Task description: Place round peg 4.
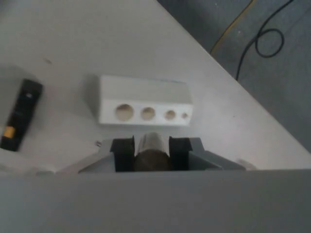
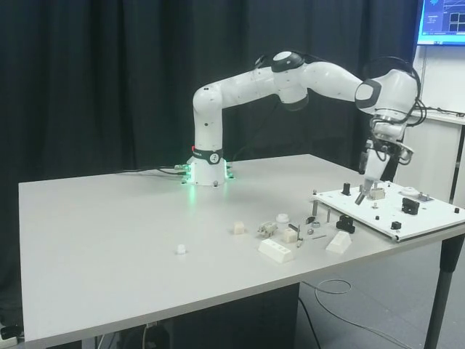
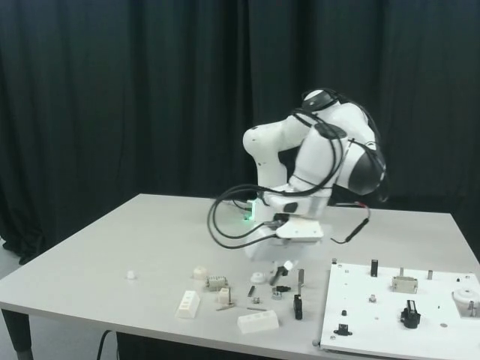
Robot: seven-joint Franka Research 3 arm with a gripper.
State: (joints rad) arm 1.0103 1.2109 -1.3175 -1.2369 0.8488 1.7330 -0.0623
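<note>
Four-holed white block [image 1: 144,100] beyond peg-clasping hand [image 1: 151,154] (black part [image 1: 20,114] nearby)

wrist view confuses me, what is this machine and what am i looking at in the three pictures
It is a white robot arm bolted to a grey table. Two pictures come from cameras standing in the room; the wrist view comes from a camera on the arm itself, looking down past its gripper. The two black fingers are shut on a round peg. Beyond it lies a white block with four round holes. Small parts lie scattered on the table, beside a white board with fittings.
</note>
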